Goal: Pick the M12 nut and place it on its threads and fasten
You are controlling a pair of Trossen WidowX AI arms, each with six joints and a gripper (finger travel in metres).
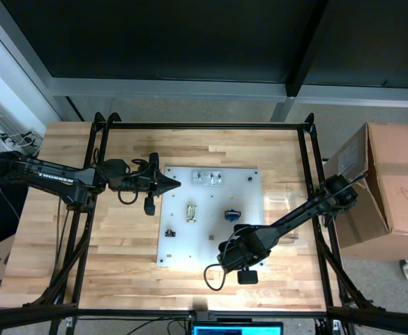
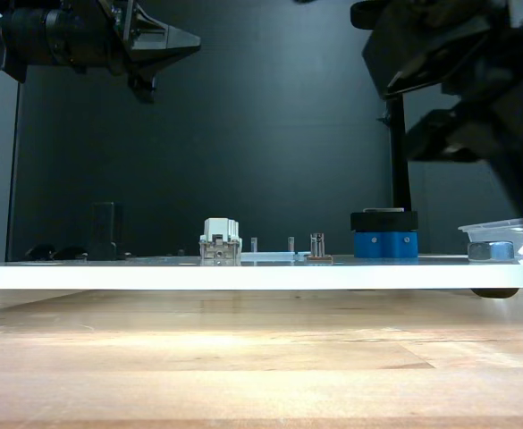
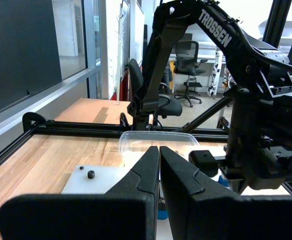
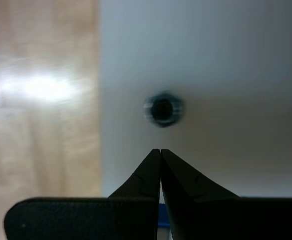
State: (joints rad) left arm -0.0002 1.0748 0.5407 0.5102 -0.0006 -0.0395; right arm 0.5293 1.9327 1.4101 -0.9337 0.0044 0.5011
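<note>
The small silver nut (image 4: 163, 108) shows as a bright ring around a dark centre on the white board (image 4: 225, 60). It is on its stud and free of any gripper. In the low view the nut (image 2: 480, 251) sits down at board level with no ribs showing under it. My right gripper (image 4: 160, 150) hangs above the board, beside the nut and apart from it, shut with nothing between its fingers. From above, the right gripper (image 1: 226, 259) is over the board's near right edge. My left gripper (image 1: 178, 184) hovers high at the board's far left, shut and empty.
A clear tray (image 1: 282, 197) lies just right of the board. On the board stand a blue and black block (image 1: 232, 216) and a white connector (image 1: 190, 212). A cardboard box (image 1: 385, 188) stands off the table's right side. A black frame rings the table.
</note>
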